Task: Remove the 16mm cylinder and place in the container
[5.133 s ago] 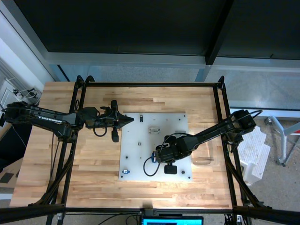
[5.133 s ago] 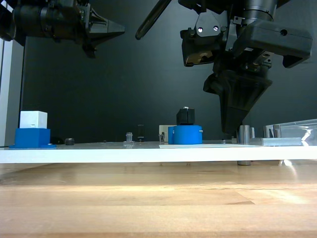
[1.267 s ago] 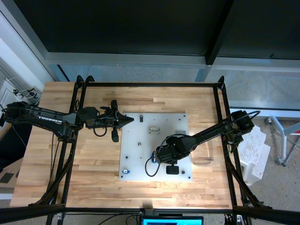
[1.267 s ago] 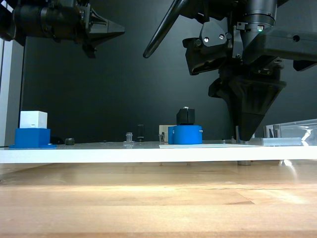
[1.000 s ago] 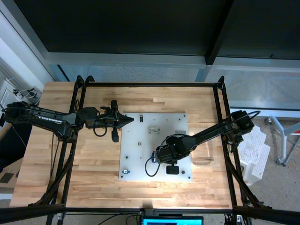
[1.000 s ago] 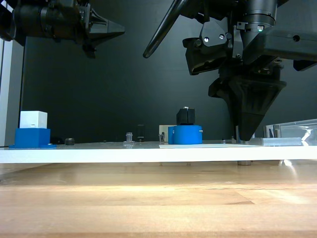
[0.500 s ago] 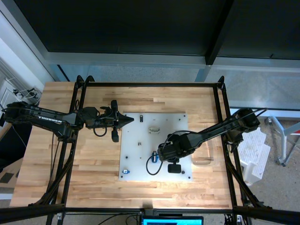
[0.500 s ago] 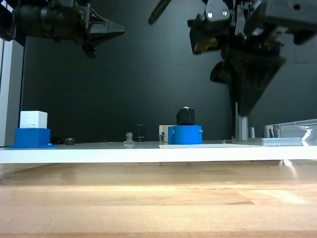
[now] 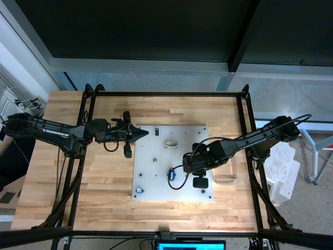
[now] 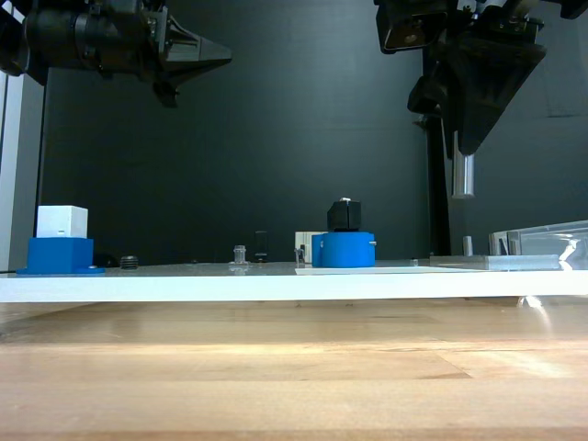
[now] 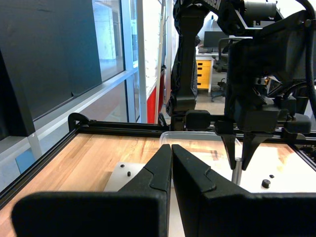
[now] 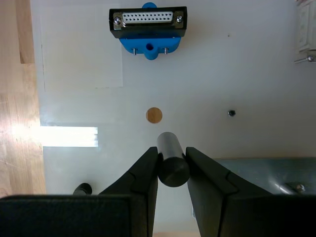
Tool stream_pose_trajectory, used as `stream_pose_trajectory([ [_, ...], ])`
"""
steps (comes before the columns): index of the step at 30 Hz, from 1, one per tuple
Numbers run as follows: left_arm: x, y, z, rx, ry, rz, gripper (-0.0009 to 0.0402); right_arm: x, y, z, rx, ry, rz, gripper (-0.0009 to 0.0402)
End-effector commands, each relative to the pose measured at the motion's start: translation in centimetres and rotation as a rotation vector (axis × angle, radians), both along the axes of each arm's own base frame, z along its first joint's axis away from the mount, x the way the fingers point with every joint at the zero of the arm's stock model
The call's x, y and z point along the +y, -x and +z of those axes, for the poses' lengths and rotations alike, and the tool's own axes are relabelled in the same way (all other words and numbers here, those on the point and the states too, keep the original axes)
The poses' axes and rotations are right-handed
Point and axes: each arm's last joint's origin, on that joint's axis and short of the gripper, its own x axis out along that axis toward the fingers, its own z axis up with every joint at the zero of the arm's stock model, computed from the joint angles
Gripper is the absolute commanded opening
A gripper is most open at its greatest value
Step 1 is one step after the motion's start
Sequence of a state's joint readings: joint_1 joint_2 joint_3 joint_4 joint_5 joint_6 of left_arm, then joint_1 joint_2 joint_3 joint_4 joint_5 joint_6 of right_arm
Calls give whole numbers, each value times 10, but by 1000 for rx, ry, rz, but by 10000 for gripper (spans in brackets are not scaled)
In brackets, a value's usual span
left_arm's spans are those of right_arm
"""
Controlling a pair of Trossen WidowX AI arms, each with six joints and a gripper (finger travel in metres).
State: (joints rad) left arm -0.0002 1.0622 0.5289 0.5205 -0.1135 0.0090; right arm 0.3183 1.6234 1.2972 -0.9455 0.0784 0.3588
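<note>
The 16mm cylinder (image 10: 463, 176), a short silver-grey metal peg, hangs upright well above the white board (image 10: 230, 280), with my right gripper (image 10: 466, 147) shut on its top. The right wrist view shows the cylinder (image 12: 172, 159) pinched between the fingers, just off the empty round hole (image 12: 154, 115) in the board. From above, my right gripper (image 9: 196, 165) is over the board's right part, left of the clear container (image 9: 227, 170). That container (image 10: 544, 246) rests at table level to the right. My left gripper (image 9: 143, 133) hovers shut at the board's far-left corner.
A blue-and-dark connector fitting (image 12: 148, 28) stands on the board near the hole, also seen as the blue fitting (image 10: 346, 241) mid-board. A white cube on a blue base (image 10: 61, 241) stands at the board's left. A black frame (image 9: 244, 125) borders the table.
My right gripper rose with the cylinder, lifting it clear of its hole, and shifted right toward the container. The left arm stayed still.
</note>
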Motion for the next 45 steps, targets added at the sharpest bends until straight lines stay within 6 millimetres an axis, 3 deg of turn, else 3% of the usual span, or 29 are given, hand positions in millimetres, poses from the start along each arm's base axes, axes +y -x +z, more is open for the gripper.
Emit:
stream_pose_trajectory([
  [1,0,0,0,-1,0,0,0,0,0,1,-1,0,0,0],
  [10,0,0,0,-1,0,0,0,-2,6,3,1,1,-1,0],
  [23,0,0,0,-1,0,0,0,-19,48,7,-24,-8,-41,0],
  [45,0,0,0,-1,0,0,0,-50,111,-11,58,13,-126,0],
])
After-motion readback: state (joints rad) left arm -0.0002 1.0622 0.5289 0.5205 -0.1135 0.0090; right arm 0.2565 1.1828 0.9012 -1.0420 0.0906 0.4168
